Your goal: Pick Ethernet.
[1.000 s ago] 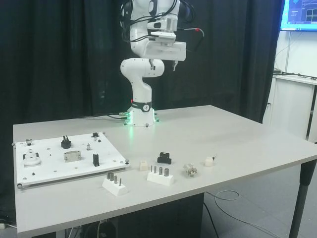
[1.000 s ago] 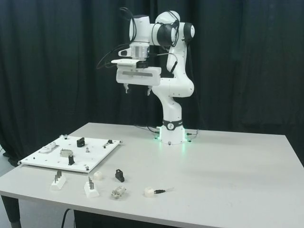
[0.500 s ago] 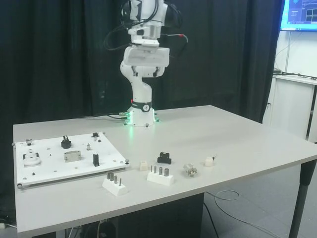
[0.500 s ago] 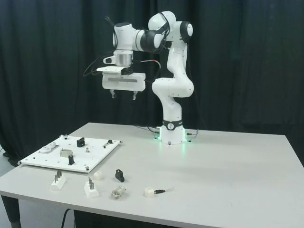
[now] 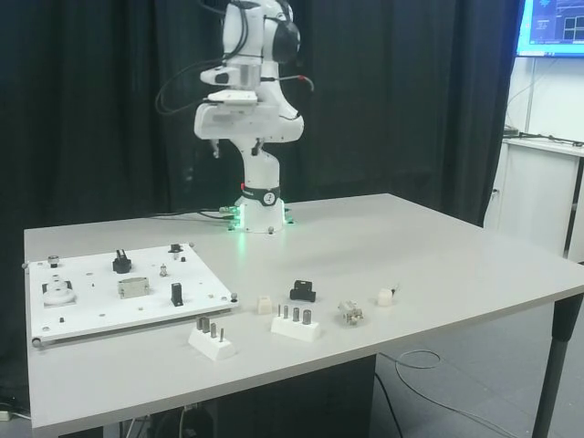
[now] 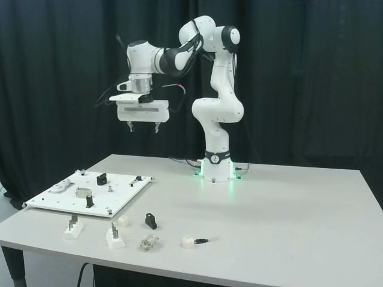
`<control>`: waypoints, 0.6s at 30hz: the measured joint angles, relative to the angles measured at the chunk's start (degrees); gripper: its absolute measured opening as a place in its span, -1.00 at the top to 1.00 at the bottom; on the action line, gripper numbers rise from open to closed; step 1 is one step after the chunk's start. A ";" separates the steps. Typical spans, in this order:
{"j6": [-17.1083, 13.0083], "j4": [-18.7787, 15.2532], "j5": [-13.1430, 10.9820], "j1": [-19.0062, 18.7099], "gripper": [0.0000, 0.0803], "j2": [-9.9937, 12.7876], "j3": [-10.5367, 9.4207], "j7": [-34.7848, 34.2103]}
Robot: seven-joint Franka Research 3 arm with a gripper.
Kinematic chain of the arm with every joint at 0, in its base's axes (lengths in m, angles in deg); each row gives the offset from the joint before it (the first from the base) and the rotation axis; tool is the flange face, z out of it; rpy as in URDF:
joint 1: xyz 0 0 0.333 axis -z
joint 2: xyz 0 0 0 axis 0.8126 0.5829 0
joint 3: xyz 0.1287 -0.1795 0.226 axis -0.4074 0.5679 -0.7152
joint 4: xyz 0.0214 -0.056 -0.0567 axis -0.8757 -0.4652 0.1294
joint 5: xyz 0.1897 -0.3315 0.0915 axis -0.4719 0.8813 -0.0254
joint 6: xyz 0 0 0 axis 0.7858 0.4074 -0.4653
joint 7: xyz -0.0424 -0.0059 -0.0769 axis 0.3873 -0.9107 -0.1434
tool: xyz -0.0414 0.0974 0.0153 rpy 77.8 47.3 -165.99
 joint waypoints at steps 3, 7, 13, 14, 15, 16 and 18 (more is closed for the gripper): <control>-0.93 -0.73 0.23 0.51 -0.99 0.31 1.32 1.86; -2.25 -1.66 0.62 1.03 -0.99 0.67 3.09 4.14; -4.65 -3.18 1.03 2.15 -0.99 1.31 5.62 7.60; -5.13 -3.45 1.03 2.35 -0.99 1.43 6.03 8.07; -5.52 -3.66 1.03 2.52 -0.99 1.57 6.45 8.46; -5.90 -3.83 1.03 2.68 -0.99 1.74 6.83 8.76; -6.74 -4.16 1.03 3.03 -0.99 2.10 7.61 9.15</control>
